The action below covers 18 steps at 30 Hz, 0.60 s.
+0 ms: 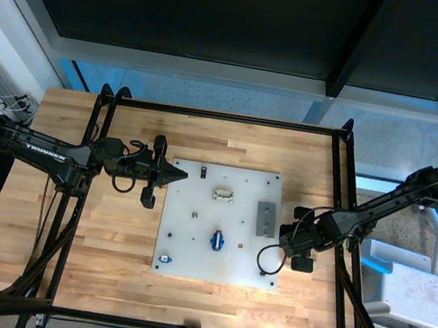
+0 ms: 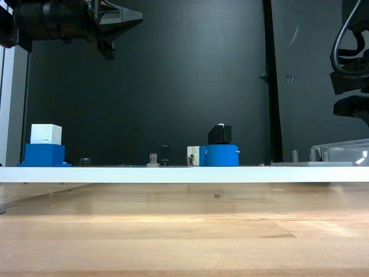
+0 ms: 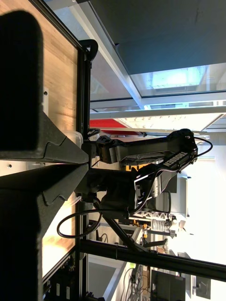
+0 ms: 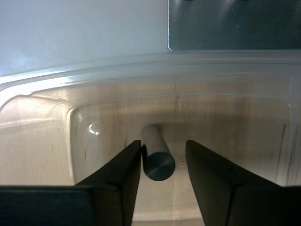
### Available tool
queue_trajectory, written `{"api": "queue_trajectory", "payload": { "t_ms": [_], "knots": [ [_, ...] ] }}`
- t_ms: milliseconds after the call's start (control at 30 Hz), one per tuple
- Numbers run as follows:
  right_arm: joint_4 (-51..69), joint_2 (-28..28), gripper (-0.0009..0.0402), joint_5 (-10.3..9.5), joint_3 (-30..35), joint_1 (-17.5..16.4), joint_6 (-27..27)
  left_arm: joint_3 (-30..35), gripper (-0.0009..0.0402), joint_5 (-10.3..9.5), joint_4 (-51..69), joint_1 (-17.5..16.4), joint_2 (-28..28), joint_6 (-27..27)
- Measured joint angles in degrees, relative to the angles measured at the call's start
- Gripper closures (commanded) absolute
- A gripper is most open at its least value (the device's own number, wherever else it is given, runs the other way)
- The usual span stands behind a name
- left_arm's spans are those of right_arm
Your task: Pick the 16mm cylinder and place it in the taskboard
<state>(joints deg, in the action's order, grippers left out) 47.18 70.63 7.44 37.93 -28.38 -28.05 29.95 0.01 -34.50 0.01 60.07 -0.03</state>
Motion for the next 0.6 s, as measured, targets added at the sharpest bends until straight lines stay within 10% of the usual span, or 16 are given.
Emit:
{"api": "queue_trajectory", "payload": {
  "t_ms": [600],
  "knots": [
    [0.0,0.0,0.0364,-0.02,0.0,0.0,0.0,0.0,0.0393,-0.02,0.0,0.0,0.0,0.0]
  ]
}}
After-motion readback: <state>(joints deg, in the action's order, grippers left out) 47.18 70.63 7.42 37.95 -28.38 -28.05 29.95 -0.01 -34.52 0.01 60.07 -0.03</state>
